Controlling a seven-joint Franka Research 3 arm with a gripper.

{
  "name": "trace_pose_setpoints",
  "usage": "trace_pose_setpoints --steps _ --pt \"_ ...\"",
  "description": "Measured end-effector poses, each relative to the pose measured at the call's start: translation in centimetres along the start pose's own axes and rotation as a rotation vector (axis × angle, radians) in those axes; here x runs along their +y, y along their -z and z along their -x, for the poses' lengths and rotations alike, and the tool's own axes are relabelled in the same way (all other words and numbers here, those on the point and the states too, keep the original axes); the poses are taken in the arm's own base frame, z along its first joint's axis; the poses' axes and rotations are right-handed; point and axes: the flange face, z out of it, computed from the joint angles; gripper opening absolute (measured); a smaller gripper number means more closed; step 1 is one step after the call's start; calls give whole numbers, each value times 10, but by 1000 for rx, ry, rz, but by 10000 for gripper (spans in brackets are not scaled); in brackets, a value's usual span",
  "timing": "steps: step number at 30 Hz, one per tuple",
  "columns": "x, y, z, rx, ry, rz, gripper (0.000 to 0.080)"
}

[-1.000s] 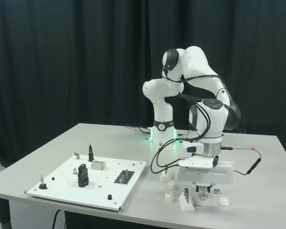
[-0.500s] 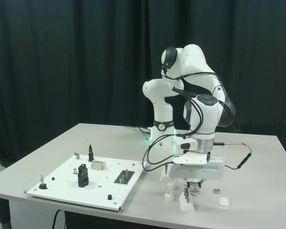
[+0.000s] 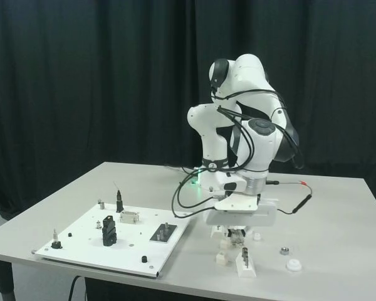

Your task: Insert waterproof.

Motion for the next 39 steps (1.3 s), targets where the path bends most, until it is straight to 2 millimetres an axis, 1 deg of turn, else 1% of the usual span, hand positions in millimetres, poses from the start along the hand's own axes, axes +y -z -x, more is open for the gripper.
trace_pose_setpoints --steps 11,18,24,31,39 --pt "32 -5 -3 -35 121 17 323" --pt "57 -9 -5 -46 186 20 323" --pt "80 -7 -4 -34 222 28 323" --pt "106 -6 1 -13 270 44 323" --pt "135 -11 12 12 326 45 323"
